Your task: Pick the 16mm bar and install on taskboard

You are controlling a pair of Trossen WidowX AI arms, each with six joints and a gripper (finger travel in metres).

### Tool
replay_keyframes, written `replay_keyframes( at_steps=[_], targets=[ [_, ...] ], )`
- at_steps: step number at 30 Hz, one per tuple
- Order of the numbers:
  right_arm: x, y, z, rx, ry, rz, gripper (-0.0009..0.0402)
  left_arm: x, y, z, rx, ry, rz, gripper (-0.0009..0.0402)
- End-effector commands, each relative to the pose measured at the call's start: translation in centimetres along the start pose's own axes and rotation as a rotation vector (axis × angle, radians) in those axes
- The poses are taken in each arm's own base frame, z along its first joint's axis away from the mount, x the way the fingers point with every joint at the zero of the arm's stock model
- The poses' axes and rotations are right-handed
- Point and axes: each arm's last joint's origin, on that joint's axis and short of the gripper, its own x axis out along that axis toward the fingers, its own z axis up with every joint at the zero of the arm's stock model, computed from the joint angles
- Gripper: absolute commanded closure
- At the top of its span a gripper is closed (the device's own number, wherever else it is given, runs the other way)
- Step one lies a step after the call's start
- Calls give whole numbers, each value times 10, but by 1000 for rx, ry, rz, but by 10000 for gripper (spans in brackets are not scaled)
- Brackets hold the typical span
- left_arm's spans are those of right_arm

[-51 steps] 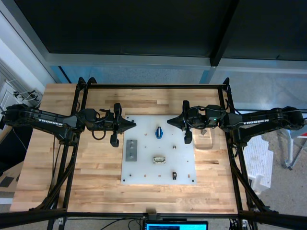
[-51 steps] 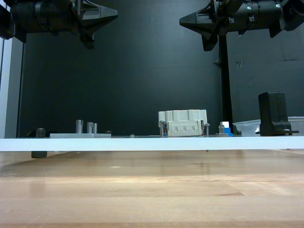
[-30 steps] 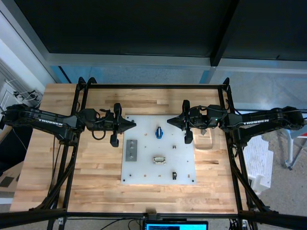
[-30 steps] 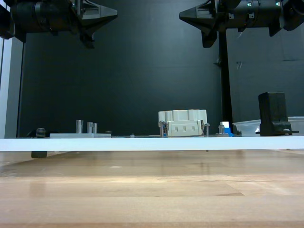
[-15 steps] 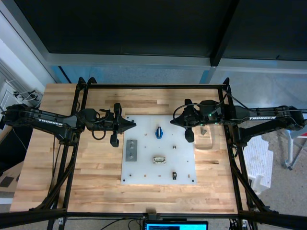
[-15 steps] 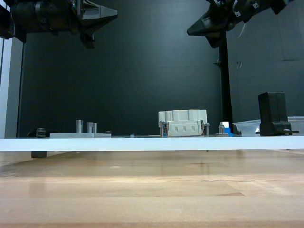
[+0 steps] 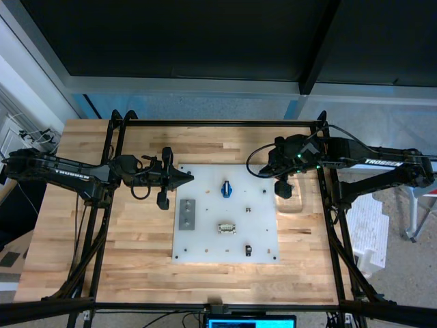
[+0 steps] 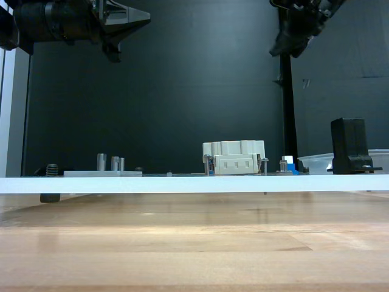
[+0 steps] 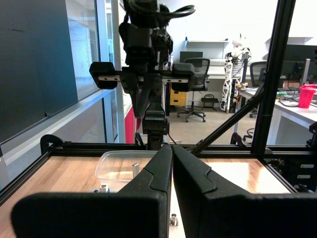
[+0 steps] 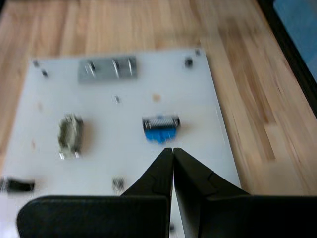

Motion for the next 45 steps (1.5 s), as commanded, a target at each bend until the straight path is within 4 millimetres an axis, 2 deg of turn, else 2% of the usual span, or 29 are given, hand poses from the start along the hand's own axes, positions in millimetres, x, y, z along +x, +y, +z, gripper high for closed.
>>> replay_keyframes(
  at_steps=[1,9,18,25,33,41,45],
  targets=[
    [-7,-5,-3,-15,69,-16,393,0,0,0,0,0,0,393],
    [-24,-18,-10,-51,213,-45,393,0,0,0,0,0,0,393],
    [-40,-20,-17,-148,355,-20,393,0,0,0,0,0,0,393],
    [-39,-20,-29,-250,533,42,393,0,0,0,0,0,0,393],
    [-36,-19,-35,-417,659,138,393,0,0,0,0,0,0,393],
    [-33,-19,-37,-637,662,223,393,0,0,0,0,0,0,393],
    [-29,-20,-38,-657,671,240,393,0,0,0,0,0,0,393]
  ],
)
